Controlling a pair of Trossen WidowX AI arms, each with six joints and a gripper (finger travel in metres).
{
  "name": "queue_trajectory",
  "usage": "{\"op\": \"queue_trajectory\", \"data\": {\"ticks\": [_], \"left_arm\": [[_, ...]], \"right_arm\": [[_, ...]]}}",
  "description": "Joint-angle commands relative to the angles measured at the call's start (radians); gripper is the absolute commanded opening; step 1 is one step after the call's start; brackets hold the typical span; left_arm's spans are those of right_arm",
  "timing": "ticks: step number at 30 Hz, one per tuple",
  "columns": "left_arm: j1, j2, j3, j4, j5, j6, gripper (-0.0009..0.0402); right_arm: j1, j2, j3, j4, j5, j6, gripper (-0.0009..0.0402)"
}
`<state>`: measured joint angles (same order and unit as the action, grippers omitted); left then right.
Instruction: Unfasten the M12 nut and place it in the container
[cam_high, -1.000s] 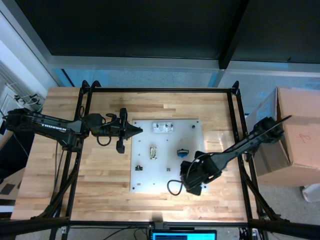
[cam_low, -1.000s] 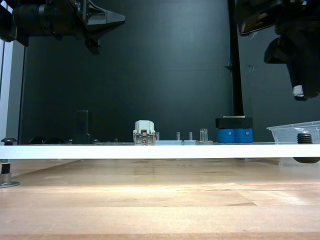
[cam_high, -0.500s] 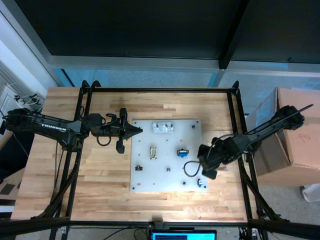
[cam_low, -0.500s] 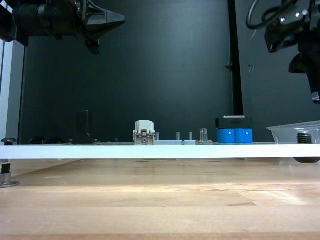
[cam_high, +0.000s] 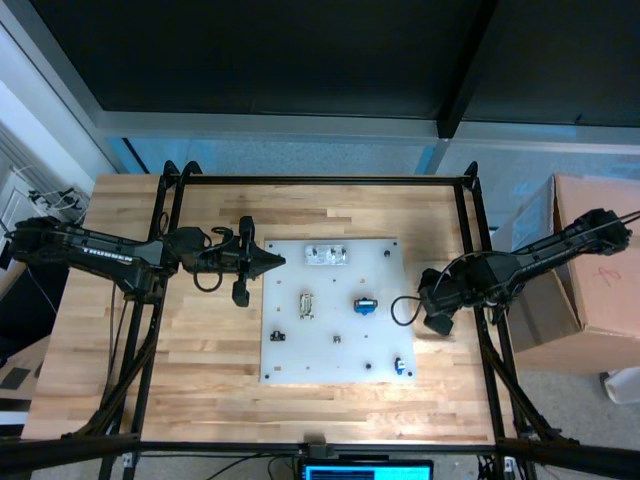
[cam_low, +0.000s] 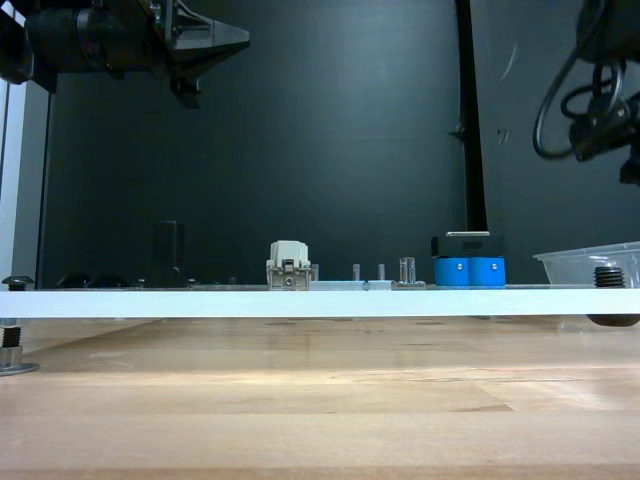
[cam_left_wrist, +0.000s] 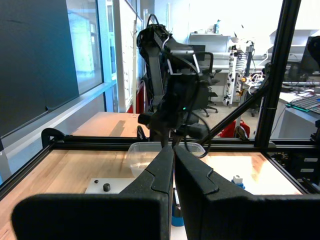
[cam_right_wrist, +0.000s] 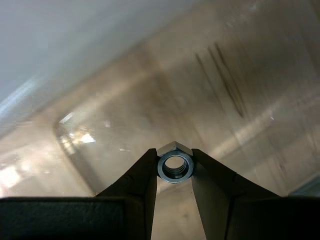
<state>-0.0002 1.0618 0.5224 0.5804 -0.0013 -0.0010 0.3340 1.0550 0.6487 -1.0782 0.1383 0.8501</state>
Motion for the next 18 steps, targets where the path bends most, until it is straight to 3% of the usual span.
{"op": "queue_trajectory", "data": {"ticks": [1,13,18], "left_arm": [[0.0,0.0,0.0,0.0,0.0,0.0,0.0],[0.0,0.0,0.0,0.0,0.0,0.0,0.0],[0.0,0.0,0.0,0.0,0.0,0.0,0.0]], "right_arm": [[-0.003,-0.002,-0.024,0.029,-0.001,-0.006,0.0071],[-0.006,-0.021,-0.017,0.044,0.003,-0.023,0.0219],[-0.009,-0.026,0.039,0.053,0.068,-0.106,0.0238]]}}
